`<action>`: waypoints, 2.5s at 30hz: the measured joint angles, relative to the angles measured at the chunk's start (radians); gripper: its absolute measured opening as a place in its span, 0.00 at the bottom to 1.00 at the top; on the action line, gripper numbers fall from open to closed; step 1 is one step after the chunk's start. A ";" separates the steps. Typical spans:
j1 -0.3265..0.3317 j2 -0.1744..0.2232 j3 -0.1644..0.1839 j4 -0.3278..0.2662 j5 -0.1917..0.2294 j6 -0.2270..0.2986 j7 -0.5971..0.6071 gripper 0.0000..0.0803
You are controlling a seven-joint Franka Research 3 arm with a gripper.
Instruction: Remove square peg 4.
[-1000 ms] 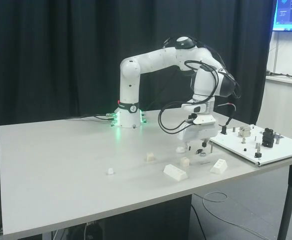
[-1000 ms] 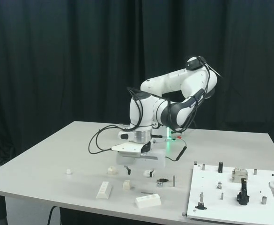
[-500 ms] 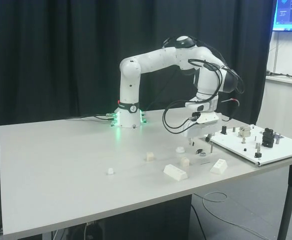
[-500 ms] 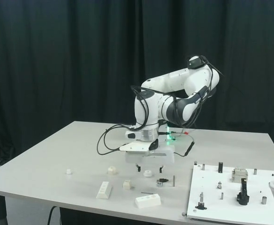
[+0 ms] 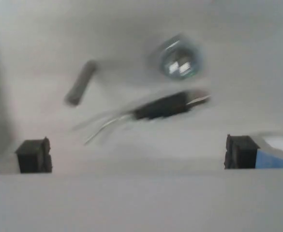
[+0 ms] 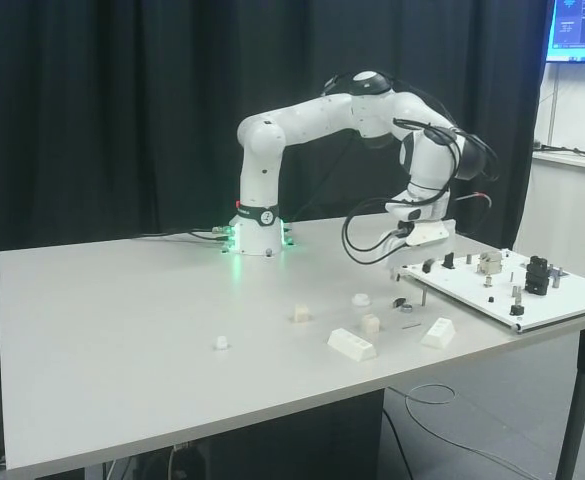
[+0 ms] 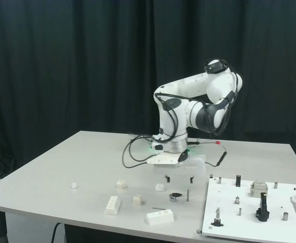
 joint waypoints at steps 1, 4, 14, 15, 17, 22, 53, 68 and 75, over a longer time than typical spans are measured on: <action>0.011 0.000 0.000 -0.003 0.000 -0.007 0.011 1.00; 0.045 -0.002 0.000 -0.015 0.000 -0.025 0.044 1.00; 0.175 -0.008 0.000 -0.063 0.000 -0.034 0.149 1.00; 0.187 -0.009 0.000 -0.067 0.000 -0.032 0.160 1.00; 0.212 -0.009 0.000 -0.076 0.000 -0.028 0.181 1.00; 0.265 -0.009 0.001 -0.092 0.000 -0.011 0.223 1.00; 0.445 -0.013 0.045 -0.157 0.001 0.102 0.337 1.00; 0.460 -0.017 0.047 -0.176 0.012 0.110 0.339 1.00; 0.460 -0.022 0.047 -0.185 0.027 0.115 0.339 0.85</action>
